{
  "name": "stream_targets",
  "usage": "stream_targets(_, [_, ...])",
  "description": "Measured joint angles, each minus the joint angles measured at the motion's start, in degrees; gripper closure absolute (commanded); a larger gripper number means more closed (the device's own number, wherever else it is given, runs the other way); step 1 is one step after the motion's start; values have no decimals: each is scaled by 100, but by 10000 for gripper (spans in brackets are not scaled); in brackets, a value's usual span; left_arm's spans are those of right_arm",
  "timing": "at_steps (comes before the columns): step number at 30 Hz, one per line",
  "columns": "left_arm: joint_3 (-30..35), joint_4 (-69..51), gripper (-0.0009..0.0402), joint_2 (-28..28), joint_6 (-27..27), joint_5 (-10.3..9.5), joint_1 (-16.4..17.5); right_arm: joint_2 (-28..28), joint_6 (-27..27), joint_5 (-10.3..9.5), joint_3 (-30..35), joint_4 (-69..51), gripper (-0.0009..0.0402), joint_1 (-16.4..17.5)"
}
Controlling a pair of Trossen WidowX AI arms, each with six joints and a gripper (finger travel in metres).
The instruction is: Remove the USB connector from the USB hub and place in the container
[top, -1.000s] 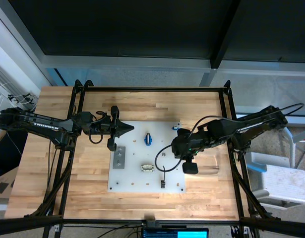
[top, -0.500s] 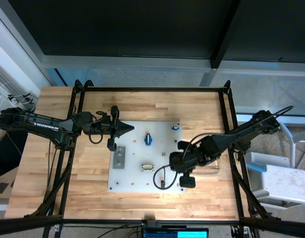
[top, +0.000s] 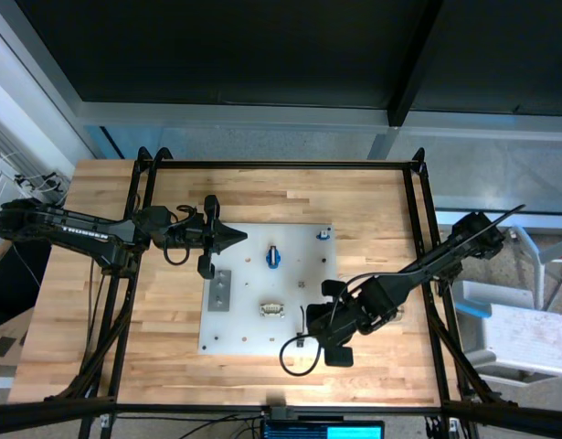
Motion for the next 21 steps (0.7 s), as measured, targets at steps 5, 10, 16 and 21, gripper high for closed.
stream_targets(5, [0,0,392,0,0,0,0,203,138,157,-2,271,227,55])
stream_targets(10, [0,0,392,0,0,2,0,415,260,282,-7,479,212,103])
stream_targets(16, [0,0,392,0,-2,0,0,621,264,470,-9,807,212,125])
stream_targets(21, [0,2,393,0,0,0,0,737,264,553,-9,907,212,133])
